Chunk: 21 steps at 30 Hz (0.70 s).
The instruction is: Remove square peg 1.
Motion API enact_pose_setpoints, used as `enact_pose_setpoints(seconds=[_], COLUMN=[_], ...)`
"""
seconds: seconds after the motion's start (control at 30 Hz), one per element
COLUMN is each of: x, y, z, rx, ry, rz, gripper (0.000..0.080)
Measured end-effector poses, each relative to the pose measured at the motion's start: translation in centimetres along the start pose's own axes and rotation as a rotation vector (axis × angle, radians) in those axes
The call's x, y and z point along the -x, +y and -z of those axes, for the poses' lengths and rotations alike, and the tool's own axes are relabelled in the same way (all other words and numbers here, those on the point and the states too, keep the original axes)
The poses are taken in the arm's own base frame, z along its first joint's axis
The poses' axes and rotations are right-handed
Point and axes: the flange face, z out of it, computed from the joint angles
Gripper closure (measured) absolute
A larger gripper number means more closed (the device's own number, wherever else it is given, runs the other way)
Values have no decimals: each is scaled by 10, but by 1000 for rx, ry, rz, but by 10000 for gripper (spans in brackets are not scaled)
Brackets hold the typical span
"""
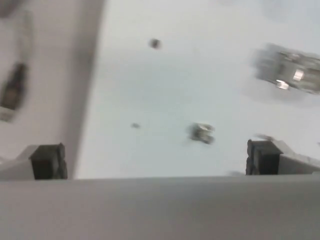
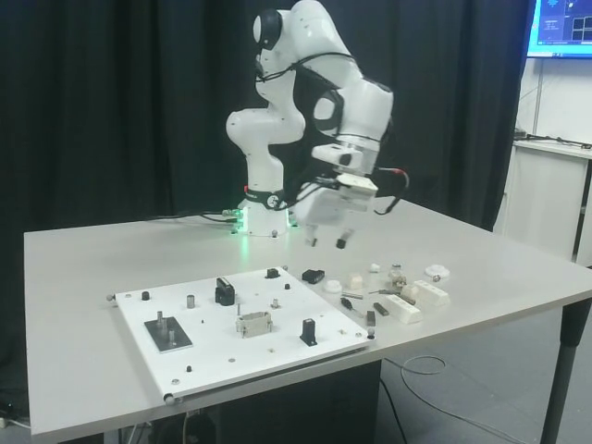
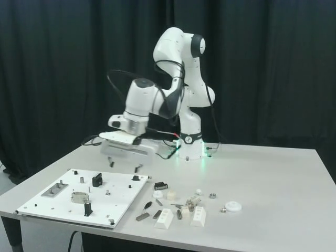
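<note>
The gripper (image 1: 155, 159) is sitting closest to the lens in the wrist view, its two black fingertips (image 1: 47, 161) spread wide with nothing between them. It is hanging empty in the air, well above the grey desk (image 2: 83, 268). Beneath it, bare desk surface is showing, with one small metal part (image 1: 201, 132) lying there and the edge of the white board (image 1: 50, 75) running along one side.

In the first room view the gripper (image 2: 326, 243) is hovering just beyond the board's (image 2: 277, 356) corner nearest the arm's base (image 2: 262, 215), above open desk. The board is lying flat at the desk corner opposite the base, one edge running close along the desk edge. The strip of desk between the board and the base is free. Beside the board, toward the other end of that same desk edge, a cluster of loose parts (image 2: 398, 294) is crowding the surface. The rest of the desk behind that cluster is lying open.

Several upright pieces are standing seated in the board. A black upright peg (image 2: 308, 331) is standing near the board edge farthest from the base, apart from its neighbours, and a black block (image 2: 224, 292) is sitting nearer the board's middle. Which piece is square peg 1 I cannot tell. All of them are standing on the board, well apart from the gripper (image 3: 124, 166).
</note>
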Motion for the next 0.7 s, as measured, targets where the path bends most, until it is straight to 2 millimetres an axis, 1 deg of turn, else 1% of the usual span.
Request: enact_pose_setpoints(seconds=[0.17,0.33,0.7], x=[-14,-24,-37], y=[34,62,110], z=[-7,-14,-35], rx=[4,1,-68], ry=[-6,-20,-55], rz=[-12,-64,-234], gripper=[3,3,3])
